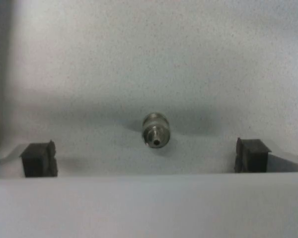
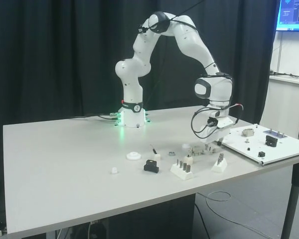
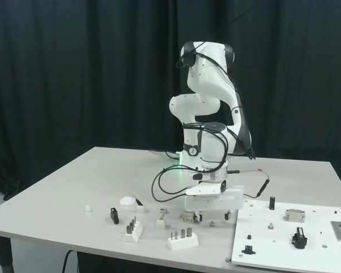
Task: Pick BNC.
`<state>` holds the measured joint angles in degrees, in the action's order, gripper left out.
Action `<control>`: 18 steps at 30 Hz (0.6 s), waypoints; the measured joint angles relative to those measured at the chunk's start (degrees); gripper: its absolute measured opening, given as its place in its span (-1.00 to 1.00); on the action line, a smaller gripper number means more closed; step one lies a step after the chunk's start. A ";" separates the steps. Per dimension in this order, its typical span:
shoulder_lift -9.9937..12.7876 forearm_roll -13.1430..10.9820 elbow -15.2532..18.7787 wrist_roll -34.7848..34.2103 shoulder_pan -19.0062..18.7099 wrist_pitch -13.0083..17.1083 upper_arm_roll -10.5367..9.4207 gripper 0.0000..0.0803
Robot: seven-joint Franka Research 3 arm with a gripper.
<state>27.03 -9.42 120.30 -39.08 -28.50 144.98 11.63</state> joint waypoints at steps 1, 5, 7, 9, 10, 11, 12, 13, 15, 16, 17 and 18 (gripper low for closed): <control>0.09 0.00 0.00 -0.01 0.00 0.12 0.00 0.99; 0.50 0.00 0.00 -0.01 0.00 0.74 -0.02 0.99; 0.67 0.00 0.00 -0.01 0.00 0.93 -0.05 0.99; 0.85 0.00 0.00 -0.01 0.00 1.15 -0.07 0.99; 0.93 0.00 0.00 -0.01 0.00 1.28 -0.08 0.99; 1.02 0.00 0.00 -0.01 0.00 1.43 -0.10 0.99; 1.10 0.00 0.00 -0.02 0.00 1.57 -0.11 0.99; 1.18 0.00 0.00 -0.02 0.00 1.71 -0.13 0.99; 1.31 0.00 0.00 -0.10 0.00 1.87 -0.16 0.99; 1.37 0.00 0.00 -0.14 0.00 1.91 -0.17 0.99; 1.42 0.00 0.00 -0.20 0.01 1.94 -0.19 0.99; 1.47 0.00 0.00 -0.29 0.02 1.97 -0.21 0.99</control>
<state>28.50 -9.42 120.30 -39.37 -28.49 146.95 11.42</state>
